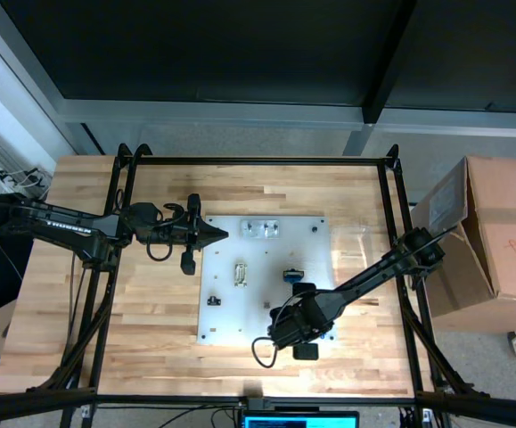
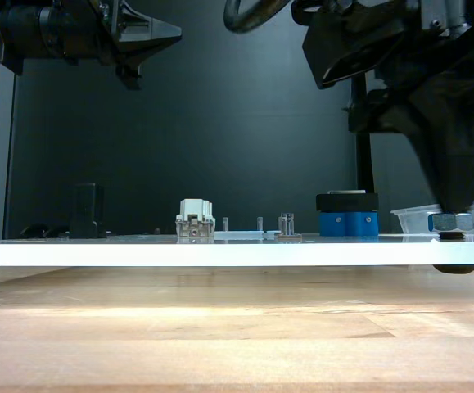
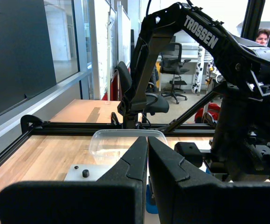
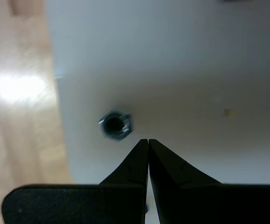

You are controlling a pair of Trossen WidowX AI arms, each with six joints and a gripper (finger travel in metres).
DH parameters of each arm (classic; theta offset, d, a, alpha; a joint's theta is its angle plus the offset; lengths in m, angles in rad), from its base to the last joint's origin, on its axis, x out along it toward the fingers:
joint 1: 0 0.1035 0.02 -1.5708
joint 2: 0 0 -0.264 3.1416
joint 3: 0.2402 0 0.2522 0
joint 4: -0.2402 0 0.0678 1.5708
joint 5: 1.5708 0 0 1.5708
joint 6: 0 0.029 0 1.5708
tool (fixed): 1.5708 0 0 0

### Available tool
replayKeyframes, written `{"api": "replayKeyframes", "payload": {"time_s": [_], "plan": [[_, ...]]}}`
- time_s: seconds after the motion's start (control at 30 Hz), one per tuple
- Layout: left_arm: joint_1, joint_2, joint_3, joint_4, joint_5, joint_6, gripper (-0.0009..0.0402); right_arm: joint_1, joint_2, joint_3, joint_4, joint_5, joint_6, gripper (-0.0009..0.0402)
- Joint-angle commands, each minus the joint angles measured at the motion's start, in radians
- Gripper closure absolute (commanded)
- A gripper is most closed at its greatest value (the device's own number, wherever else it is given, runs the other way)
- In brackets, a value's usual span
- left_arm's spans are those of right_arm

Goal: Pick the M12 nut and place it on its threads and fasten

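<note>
Seems mid-fastening — right tool (image 2: 451, 206) clenched empty just above the M12 nut (image 2: 451, 222) on its stud (image 2: 449, 236), left tool (image 1: 225, 234) clenched well apart — calls for grasping, turning.

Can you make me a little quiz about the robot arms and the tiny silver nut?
1. True or false: the right gripper is shut on the silver nut.
2. Where does the nut sit? A) in the clear tray B) on its black stud C) on the wooden table
3. Fill in: the left gripper, fingers shut, hangs above the white board's far ____ corner.
Key: 1 false: its fingers are shut on nothing, just above and beside the nut, by the board's near right edge. 2 B. 3 left.
</note>
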Motion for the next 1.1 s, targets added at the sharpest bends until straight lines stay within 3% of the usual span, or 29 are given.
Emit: {"api": "replayKeyframes", "payload": {"time_s": [0.03, 0.3, 0.37, 0.47, 0.57, 0.67, 0.83, 0.93, 1.03, 1.1], "plan": [[0.0, 0.0, 0.0, 0.0, 0.0, 0.0, 0.0393, 0.0, -0.001, 0.0, 0.011, 0.031, 0.008, 0.0393], [0.0, 0.0, 0.0, 0.0, 0.0, 0.0, 0.0393, 0.0, 0.0, -0.027, 0.08, 0.014, 0.003, 0.0393], [0.0, 0.0, 0.0, 0.0, 0.0, 0.0, 0.0393, 0.0, 0.0, -0.027, 0.074, -0.049, -0.005, 0.0393], [0.0, 0.0, 0.0, 0.0, 0.0, 0.0, 0.0393, 0.0, -0.002, -0.027, 0.045, -0.225, -0.027, 0.0393], [0.0, 0.0, 0.0, 0.0, 0.0, 0.0, 0.0393, 0.0, -0.002, -0.027, 0.028, -0.267, -0.023, 0.0393], [0.0, 0.0, 0.0, 0.001, 0.0, 0.0, 0.0393, -0.001, -0.003, -0.027, 0.027, -0.254, -0.023, 0.0393], [0.0, 0.0, 0.0, 0.0, 0.0, 0.0, 0.0393, -0.002, -0.006, -0.027, 0.021, -0.072, 0.001, 0.0393], [0.0, 0.0, 0.0, 0.0, 0.0, 0.0, 0.0393, -0.002, -0.008, -0.027, 0.021, 0.008, 0.015, 0.0393], [0.0, 0.0, 0.0, 0.0, 0.0, 0.0, 0.0393, -0.002, -0.008, -0.027, 0.032, 0.053, 0.014, 0.0393], [0.0, 0.0, 0.0, 0.0, 0.0, 0.0, 0.0393, -0.002, -0.008, -0.027, 0.045, 0.052, 0.002, 0.0393]]}}
